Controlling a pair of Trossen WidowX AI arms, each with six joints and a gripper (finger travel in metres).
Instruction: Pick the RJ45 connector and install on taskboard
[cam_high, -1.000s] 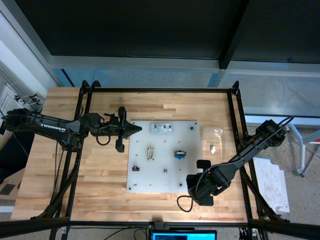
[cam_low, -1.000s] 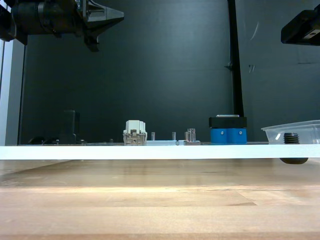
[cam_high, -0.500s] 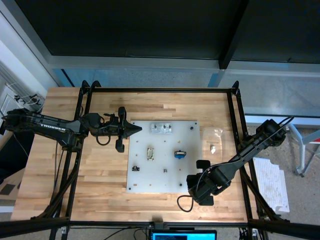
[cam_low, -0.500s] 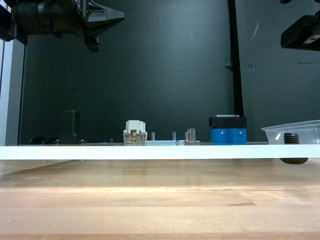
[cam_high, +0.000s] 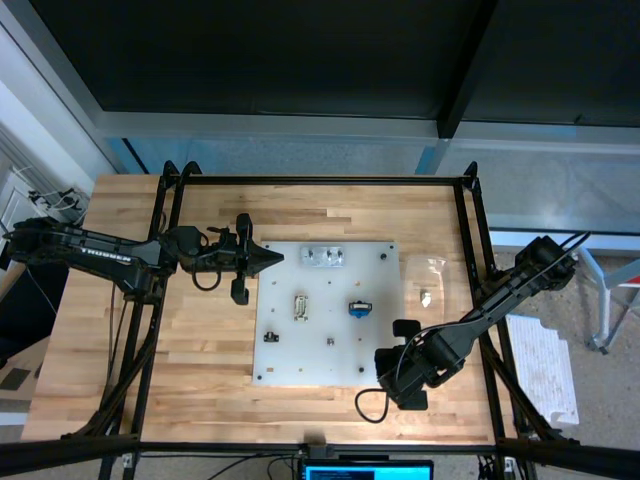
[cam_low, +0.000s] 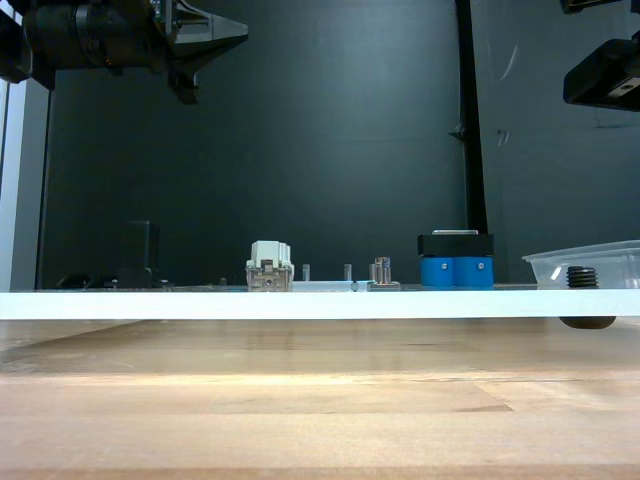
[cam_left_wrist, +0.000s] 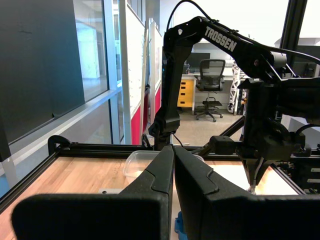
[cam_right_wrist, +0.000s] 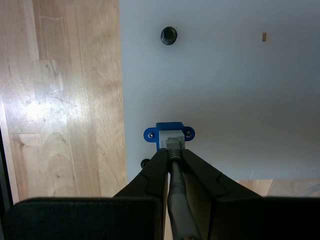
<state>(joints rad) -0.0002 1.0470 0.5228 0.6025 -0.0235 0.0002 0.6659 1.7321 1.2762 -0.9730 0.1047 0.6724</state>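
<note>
left arm (cam_high: 90, 250): black jointed metal with white lettering, stretched level from the counter's left edge.
left tool (cam_high: 265, 258): hangs high over the taskboard's far left corner, pointing right. Its two black wedge-shaped fingers are pressed together with nothing between them.
counter (cam_high: 200, 350): pale butcher-block wood in long strips, matte with a soft glare, fenced by a black rail frame (cam_high: 320, 180).
taskboard (cam_high: 300, 365): flat white square plate lying mid-counter. It carries a silver block (cam_high: 325, 258), a beige socket (cam_high: 300, 305) and a blue part (cam_high: 359, 309).
RJ45 connector (cam_right_wrist: 173, 144): small pale plug pinched at the right tool's tips, up in the air. In the right wrist view it lines up with the blue part.
right tool (cam_right_wrist: 172, 153): high near the taskboard's near right corner, clenched on the RJ45 connector, its black fingers narrowly apart.
tray (cam_high: 430, 260): thin clear plastic, just right of the taskboard. A pale speck (cam_high: 426, 297) lies in it, too small to identify.
room: dark panels behind the counter. The left wrist view shows glass partitions and an office chair (cam_left_wrist: 212, 70).
hidden: in the high view the right arm (cam_high: 500, 295) covers its own tool tips and the taskboard's near right corner. The low view cuts both arms off at its upper edge.
</note>
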